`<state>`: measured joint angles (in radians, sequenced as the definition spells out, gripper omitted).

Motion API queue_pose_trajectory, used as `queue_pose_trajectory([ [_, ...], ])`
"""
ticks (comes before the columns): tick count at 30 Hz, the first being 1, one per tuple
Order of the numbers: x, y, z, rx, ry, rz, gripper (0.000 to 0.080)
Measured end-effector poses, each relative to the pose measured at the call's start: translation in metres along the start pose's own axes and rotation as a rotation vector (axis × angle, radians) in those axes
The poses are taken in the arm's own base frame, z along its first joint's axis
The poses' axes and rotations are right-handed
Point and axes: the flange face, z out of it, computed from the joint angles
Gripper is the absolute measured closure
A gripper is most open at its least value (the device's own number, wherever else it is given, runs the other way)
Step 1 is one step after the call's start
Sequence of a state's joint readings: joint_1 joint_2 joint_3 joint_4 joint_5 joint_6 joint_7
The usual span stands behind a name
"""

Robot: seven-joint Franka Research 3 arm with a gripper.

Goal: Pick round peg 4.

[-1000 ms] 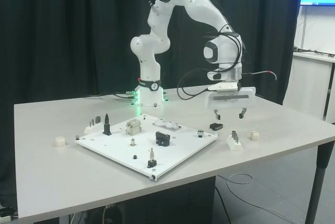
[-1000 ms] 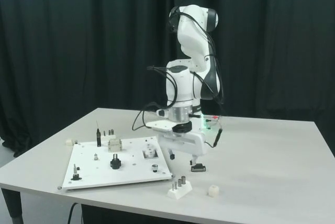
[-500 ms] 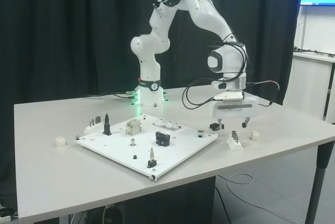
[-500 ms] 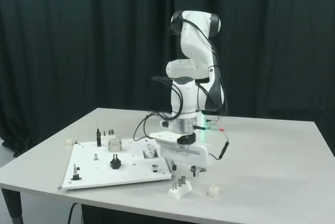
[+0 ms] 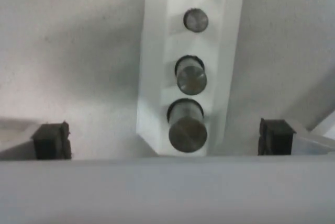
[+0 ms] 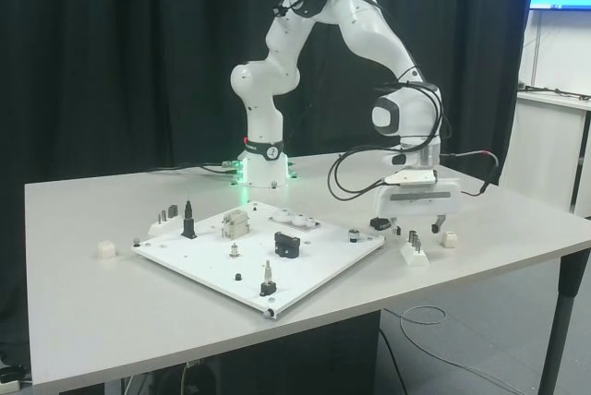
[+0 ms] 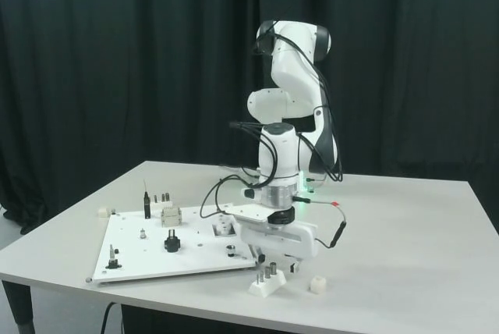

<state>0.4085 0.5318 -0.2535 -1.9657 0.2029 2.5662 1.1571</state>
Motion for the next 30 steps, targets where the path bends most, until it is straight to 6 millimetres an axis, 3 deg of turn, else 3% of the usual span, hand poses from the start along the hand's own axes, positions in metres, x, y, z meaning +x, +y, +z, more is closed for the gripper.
queue_pose_trajectory([
  [9,0.005,-0.003,0.007,-0.005,0.009,0.001,0.0003],
  [10,0.006,-0.002,0.008,-0.006,0.010,0.000,0.0270],
  [15,0.008,-0.001,0.010,-0.014,0.015,-0.004,0.0270],
  [16,0.009,-0.001,0.011,-0.015,0.015,-0.003,0.0432],
  [24,0.011,-0.002,0.009,-0.029,0.010,-0.002,0.0432],
  [25,0.012,-0.003,0.008,-0.030,0.009,-0.002,0.0650],
  [30,0.013,-0.007,-0.002,-0.042,-0.002,-0.001,0.0650],
])
